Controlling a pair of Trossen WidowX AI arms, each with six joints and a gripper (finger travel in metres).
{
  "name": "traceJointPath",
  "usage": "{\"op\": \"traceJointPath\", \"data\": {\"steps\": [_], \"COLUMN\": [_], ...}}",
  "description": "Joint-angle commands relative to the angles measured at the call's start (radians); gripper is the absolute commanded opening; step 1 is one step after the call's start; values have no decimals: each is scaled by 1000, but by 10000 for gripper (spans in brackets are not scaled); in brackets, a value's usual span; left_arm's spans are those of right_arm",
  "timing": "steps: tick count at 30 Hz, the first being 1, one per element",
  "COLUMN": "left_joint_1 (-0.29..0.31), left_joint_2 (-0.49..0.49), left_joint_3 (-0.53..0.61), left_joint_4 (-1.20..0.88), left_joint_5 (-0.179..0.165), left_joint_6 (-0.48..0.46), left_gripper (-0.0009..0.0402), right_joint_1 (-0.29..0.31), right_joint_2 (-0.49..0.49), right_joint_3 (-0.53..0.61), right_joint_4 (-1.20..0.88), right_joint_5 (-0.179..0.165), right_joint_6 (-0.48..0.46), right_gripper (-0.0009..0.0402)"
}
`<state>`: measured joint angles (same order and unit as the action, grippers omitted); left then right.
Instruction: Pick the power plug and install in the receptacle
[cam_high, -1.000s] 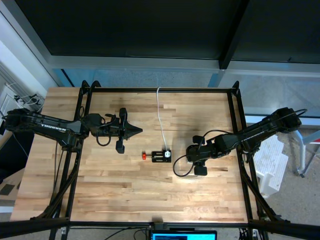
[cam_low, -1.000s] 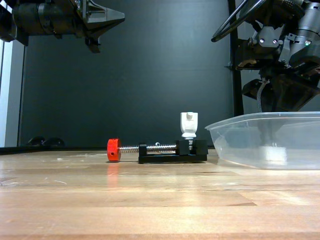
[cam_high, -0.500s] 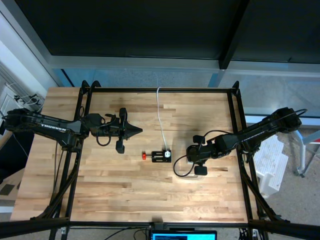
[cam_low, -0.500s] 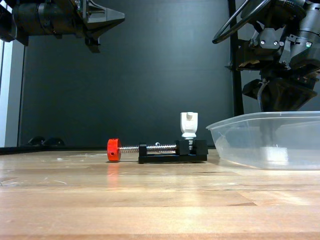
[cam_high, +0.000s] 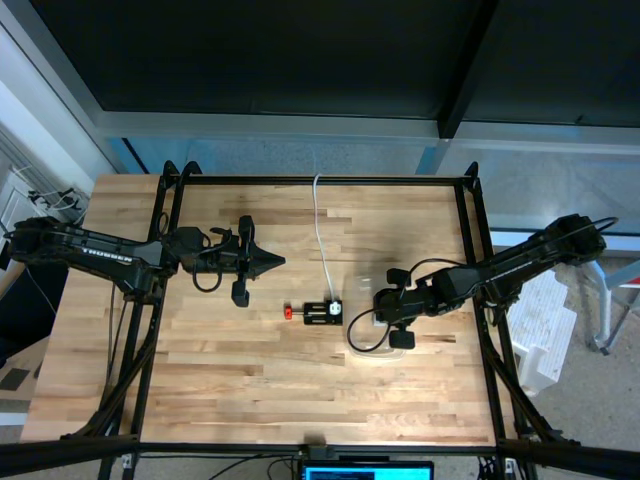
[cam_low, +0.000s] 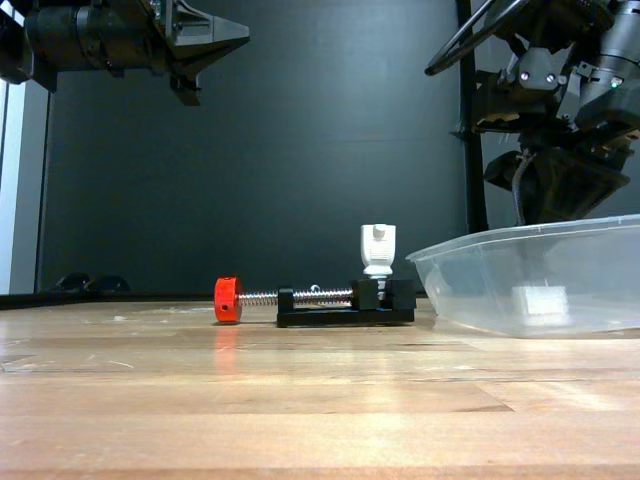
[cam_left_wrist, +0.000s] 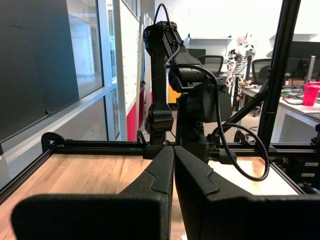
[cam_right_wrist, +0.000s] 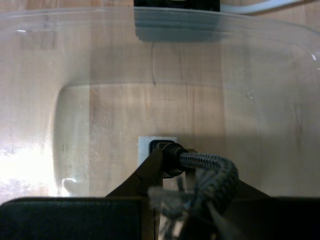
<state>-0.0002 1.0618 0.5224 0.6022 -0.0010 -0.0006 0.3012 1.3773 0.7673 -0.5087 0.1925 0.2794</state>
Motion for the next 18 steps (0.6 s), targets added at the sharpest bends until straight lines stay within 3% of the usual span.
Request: {"op": "traceJointPath", "data": {"steps": [1, 18], "left_joint_1": [0, 0], "left_joint_2": [0, 0], "left_joint_3": [0, 0], "left_joint_4": [0, 0], "left_joint_5": [0, 0], "left_joint_6": [0, 0], "left_gripper": [0, 0], "right_joint_1": [0, -2], "right_joint_2": [-21, -54], "right_joint_3": [8, 21], "right_joint_4": [-11, -56], "right_joint_5": [-1, 25], "right_joint_6": [2, 0], "right_gripper": [0, 0]}}
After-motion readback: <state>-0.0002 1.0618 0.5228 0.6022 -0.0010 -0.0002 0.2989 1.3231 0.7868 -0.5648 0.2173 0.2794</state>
